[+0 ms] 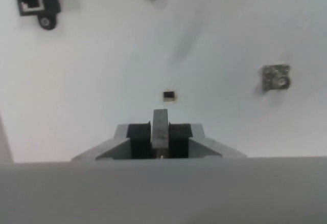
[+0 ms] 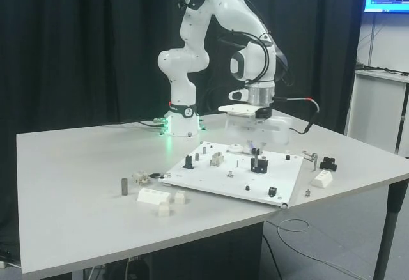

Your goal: Place square peg 2.

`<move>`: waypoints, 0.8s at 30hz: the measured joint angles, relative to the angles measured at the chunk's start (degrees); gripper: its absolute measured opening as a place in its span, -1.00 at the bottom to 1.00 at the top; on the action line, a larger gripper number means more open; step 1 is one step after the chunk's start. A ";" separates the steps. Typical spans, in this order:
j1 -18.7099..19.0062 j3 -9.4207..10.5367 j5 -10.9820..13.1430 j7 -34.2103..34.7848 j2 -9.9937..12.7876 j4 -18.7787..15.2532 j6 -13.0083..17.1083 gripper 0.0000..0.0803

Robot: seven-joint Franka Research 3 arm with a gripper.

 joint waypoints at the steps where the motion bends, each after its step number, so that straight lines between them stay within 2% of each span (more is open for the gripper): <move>1: 0.04 0.21 0.03 0.23 0.00 0.03 0.29 -0.83; 11: 1.99 2.47 0.09 5.07 -0.01 1.18 2.02 -0.83; 24: 8.07 2.78 -0.73 14.27 1.04 3.83 3.32 -0.83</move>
